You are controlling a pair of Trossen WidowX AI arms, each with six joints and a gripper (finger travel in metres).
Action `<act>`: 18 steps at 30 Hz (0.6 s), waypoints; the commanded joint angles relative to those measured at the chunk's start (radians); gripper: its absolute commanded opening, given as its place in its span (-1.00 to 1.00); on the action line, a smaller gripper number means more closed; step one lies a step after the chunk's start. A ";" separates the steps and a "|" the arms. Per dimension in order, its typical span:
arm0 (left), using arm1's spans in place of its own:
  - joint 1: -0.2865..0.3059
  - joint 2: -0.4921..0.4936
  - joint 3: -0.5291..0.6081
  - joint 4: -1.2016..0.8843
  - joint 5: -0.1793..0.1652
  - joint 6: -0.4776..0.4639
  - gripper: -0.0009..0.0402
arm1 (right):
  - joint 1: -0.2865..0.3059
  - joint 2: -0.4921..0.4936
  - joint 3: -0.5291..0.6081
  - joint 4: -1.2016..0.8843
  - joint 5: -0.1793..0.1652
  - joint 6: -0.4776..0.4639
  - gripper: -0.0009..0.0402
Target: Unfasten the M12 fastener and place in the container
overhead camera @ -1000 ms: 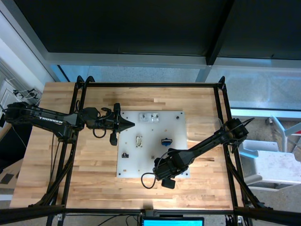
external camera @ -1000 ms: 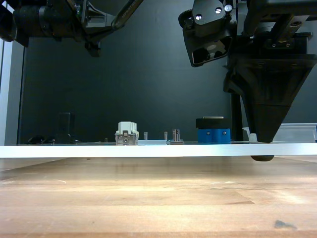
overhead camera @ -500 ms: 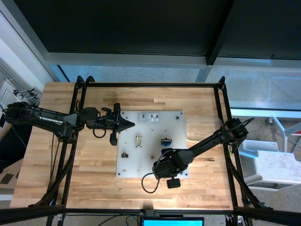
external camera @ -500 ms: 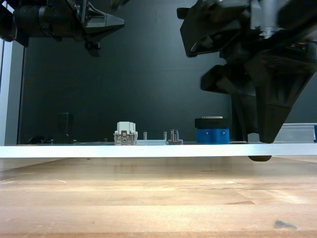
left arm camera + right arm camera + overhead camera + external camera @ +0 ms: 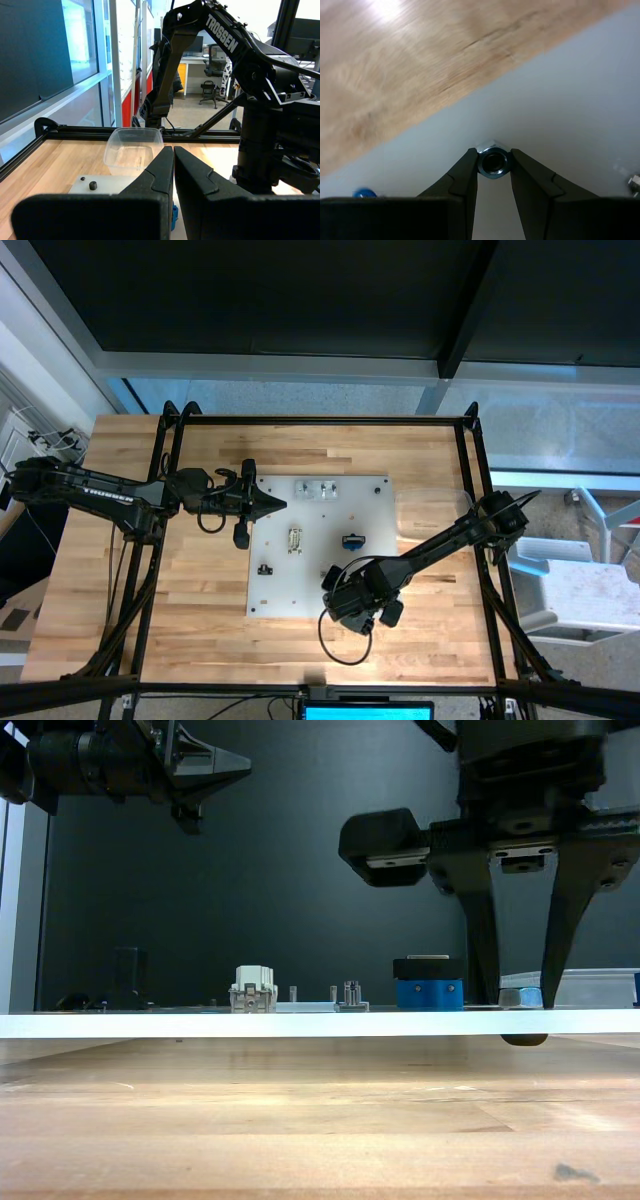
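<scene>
Right pincer: it stands fingers-down at the near right edge of the white board, pinching the M12 fastener by two opposite sides. The fastener sits low at board level; you cannot tell whether it is on its stud. Bare counter lies open beyond the near edge. The blue connector block stands near the fingers, apart from them. The container rests on the counter off the board's right edge, well apart from the fastener.

Left pincer: it hangs above the board's far left edge, fingers pressed together.

Compared with half a second ago, the right wrist has turned. Both fingers now face the low view side by side, not as one wedge. The left arm has not moved.
</scene>
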 commanded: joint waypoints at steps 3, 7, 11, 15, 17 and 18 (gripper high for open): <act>0.000 0.000 0.000 0.000 0.000 0.000 -0.96 | 0.001 0.001 0.001 0.000 -0.004 -0.189 -0.89; 0.000 0.000 0.000 0.000 0.000 0.000 -0.96 | 0.001 0.001 0.001 -0.001 -0.003 -0.258 -0.81; 0.000 0.000 0.000 0.000 0.000 0.000 -0.96 | 0.001 0.001 0.001 -0.001 -0.004 -0.258 -0.70; 0.000 0.000 0.000 0.000 0.000 0.000 -0.96 | 0.001 0.001 0.001 -0.001 -0.004 -0.258 -0.57; 0.000 0.000 0.000 0.000 0.000 0.000 -0.96 | 0.001 0.001 0.001 -0.001 -0.004 -0.258 -0.50; 0.000 0.000 0.000 0.000 0.000 0.000 -0.96 | 0.001 0.001 0.001 -0.002 -0.004 -0.258 -0.45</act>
